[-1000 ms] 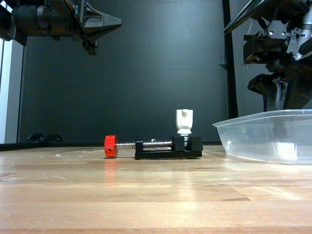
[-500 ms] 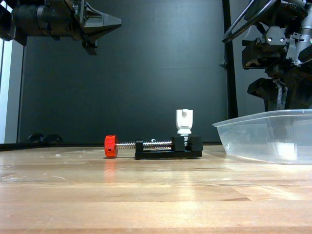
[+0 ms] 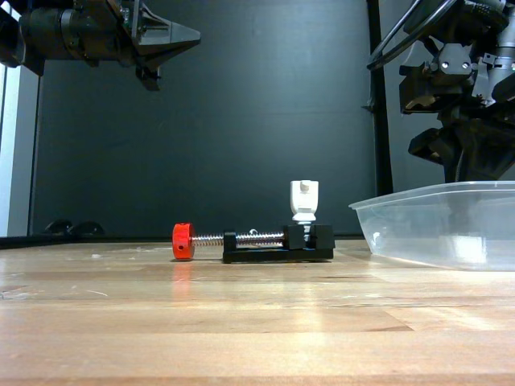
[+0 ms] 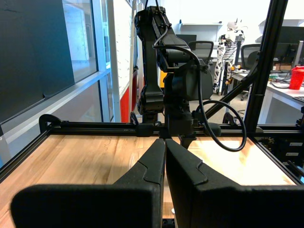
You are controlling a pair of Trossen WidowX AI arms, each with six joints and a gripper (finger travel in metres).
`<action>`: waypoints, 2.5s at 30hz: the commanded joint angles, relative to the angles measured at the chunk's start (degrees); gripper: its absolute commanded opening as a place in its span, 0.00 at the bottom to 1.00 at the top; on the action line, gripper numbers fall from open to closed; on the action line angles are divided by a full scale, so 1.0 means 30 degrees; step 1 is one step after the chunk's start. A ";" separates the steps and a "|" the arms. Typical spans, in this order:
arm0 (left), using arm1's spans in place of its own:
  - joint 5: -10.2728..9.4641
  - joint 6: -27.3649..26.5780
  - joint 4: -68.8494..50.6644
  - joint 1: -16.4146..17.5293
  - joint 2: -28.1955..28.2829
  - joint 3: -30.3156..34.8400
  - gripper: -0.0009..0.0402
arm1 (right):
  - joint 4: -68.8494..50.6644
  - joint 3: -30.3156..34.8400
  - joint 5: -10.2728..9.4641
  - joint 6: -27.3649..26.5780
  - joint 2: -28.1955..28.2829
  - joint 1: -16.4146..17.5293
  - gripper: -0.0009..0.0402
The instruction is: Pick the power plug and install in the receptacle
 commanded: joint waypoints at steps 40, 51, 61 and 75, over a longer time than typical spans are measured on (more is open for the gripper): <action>0.0007 0.0007 0.0000 0.0007 0.0007 0.0000 0.02 | -0.2331 0.2047 0.0277 -0.0525 -0.0605 0.0109 0.02; 0.0007 0.0007 0.0000 0.0007 0.0007 0.0000 0.02 | -0.2499 0.2025 0.0277 -0.0532 -0.0648 0.0102 0.02; 0.0007 0.0000 -0.0007 0.0000 0.0007 0.0000 0.02 | -0.2484 0.1807 0.0270 -0.0525 -0.0648 0.0109 0.02; 0.0007 0.0007 0.0000 0.0000 0.0007 0.0000 0.02 | -0.2463 0.2113 0.0240 -0.0517 -0.0648 0.0109 0.02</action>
